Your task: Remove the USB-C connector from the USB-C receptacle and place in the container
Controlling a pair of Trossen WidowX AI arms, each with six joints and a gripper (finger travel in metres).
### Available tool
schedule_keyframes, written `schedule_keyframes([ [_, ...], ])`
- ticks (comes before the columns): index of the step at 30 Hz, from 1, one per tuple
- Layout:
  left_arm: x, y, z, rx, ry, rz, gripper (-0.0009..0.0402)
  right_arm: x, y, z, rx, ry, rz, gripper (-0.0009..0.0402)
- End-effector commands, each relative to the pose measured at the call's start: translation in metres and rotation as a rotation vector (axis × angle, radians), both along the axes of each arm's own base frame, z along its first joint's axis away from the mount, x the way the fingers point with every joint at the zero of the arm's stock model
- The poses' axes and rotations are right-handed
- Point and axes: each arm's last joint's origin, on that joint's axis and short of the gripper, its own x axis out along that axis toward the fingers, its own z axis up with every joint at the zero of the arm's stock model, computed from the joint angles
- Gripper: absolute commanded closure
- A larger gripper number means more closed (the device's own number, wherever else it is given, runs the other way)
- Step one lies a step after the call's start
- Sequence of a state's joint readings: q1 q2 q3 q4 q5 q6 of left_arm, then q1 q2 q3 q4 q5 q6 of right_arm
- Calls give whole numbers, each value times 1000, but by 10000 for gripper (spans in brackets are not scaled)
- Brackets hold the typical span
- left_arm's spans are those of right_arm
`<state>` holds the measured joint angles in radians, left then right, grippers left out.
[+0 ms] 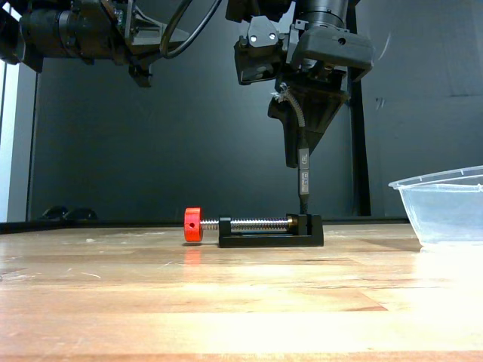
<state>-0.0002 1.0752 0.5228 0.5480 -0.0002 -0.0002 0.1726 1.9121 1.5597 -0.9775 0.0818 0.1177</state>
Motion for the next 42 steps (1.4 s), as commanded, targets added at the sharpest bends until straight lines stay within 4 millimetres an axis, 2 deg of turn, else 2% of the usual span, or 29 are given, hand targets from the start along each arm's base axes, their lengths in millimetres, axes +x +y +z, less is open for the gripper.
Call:
schedule_keyframes([
  [1, 0, 0, 0, 0, 0, 0, 393, -2, -2, 4, -6, -9, -1, 300],
  [8, 0, 0, 0, 0, 0, 0, 393, -8, -5, 18, -17, -34, 8, 398],
  [11, 0, 0, 0, 0, 0, 0, 393, -13, -7, 26, -30, -39, 3, 386],
  [21, 0, 0, 0, 0, 0, 0, 393, -35, -9, 55, -21, -33, 17, 393],
  [29, 0, 0, 0, 0, 0, 0, 393, -39, 4, 85, -19, -43, 55, 393],
  [37, 0, 0, 0, 0, 0, 0, 393, -39, 11, 89, -16, -57, 65, 390],
  [42, 0, 0, 0, 0, 0, 0, 393, -36, 13, 85, -18, -51, 67, 348],
])
